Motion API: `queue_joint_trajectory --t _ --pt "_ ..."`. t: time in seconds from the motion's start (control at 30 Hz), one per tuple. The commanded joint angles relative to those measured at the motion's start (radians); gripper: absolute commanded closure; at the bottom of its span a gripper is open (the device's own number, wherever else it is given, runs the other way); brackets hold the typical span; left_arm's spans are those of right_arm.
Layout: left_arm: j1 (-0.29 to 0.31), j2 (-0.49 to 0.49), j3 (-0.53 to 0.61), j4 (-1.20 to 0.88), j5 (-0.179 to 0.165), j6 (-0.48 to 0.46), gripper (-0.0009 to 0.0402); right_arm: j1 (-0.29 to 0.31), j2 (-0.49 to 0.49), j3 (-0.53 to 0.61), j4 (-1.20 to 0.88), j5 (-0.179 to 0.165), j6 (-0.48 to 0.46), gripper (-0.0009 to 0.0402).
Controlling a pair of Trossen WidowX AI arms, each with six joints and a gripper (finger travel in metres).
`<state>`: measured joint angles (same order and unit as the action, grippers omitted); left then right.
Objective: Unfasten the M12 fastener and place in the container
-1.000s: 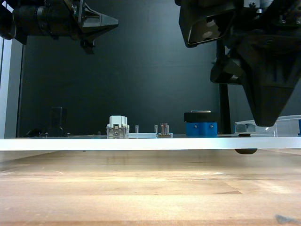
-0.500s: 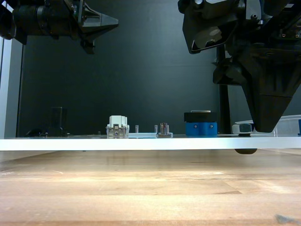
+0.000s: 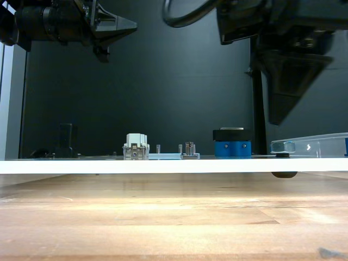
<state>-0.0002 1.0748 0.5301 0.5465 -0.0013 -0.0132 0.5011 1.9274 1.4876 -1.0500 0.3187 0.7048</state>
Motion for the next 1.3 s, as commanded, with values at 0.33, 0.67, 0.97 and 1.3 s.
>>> queue_joint_trajectory --t 0.33,0.67,0.97,1.3 --pt "0.0 0.0 0.0 0.0 0.0 0.0 0.0393 0.001 -0.009 0.023 0.063 -0.229 -0.066 0.0393" --pt "0.0 0.0 0.0 0.0 0.0 0.0 0.0393 0.001 0.03 0.02 0.176 -0.325 -0.092 0.0393" --pt "0.0 0.0 0.0 0.001 0.0 0.0 0.0393 -0.001 0.061 0.014 0.198 -0.336 -0.103 0.0393" --pt "0.0 0.0 0.0 0.001 0.0 0.0 0.0393 -0.013 0.061 0.007 0.18 -0.293 -0.104 0.0393"
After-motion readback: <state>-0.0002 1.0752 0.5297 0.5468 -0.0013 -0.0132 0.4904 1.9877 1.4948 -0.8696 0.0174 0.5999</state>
